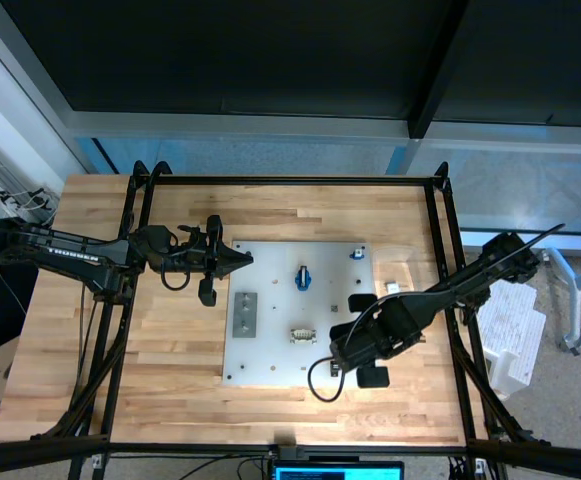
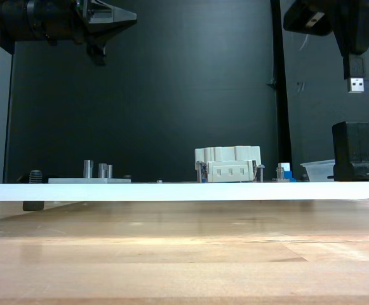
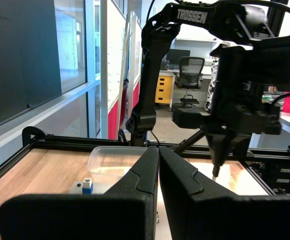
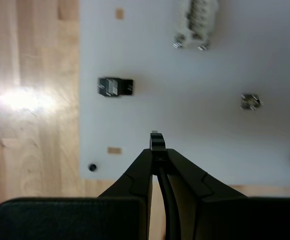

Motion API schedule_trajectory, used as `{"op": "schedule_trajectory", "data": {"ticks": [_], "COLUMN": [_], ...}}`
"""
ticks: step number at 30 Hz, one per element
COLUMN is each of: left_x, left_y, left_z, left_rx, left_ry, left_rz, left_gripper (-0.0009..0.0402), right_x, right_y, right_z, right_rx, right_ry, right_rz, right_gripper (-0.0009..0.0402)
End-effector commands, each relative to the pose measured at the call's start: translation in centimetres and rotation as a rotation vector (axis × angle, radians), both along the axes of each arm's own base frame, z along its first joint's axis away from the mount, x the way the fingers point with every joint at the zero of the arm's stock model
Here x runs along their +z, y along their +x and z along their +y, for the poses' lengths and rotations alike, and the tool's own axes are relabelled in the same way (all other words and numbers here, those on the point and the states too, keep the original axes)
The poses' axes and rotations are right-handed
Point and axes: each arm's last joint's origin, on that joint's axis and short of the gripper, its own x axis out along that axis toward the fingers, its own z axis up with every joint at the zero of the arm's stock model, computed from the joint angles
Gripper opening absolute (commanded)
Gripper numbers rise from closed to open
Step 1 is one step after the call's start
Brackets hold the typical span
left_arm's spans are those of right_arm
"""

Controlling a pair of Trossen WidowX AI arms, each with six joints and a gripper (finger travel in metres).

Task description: Pick the USB connector and install on taskboard

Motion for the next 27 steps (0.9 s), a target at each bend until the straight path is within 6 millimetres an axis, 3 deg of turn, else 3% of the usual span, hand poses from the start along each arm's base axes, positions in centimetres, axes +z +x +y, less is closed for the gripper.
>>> {"op": "schedule_trajectory", "data": {"ticks": [1, 12, 27], "left_x": [0.0, 0.0, 0.0], "left_y": [0.0, 0.0, 0.0], "left_z": [0.0, 0.0, 0.0], "left_rx": [0.000, 0.000, 0.000], "left_ry": [0.000, 0.000, 0.000], "left_rz": [0.000, -0.001, 0.000], "left_gripper": [0.0000, 0.0000, 0.0000], "right_x": [-0.2, -1.5, -3.2], "right_y": [0.6, 2.3, 3.3], "right_z": [0.7, 2.6, 3.5], "right_rx": [0.000, 0.008, -0.009], "right_ry": [0.002, 0.004, 0.024], "right_rz": [-0.003, 0.003, 0.013], "right_gripper": [0.0000, 0.0000, 0.0000]}}
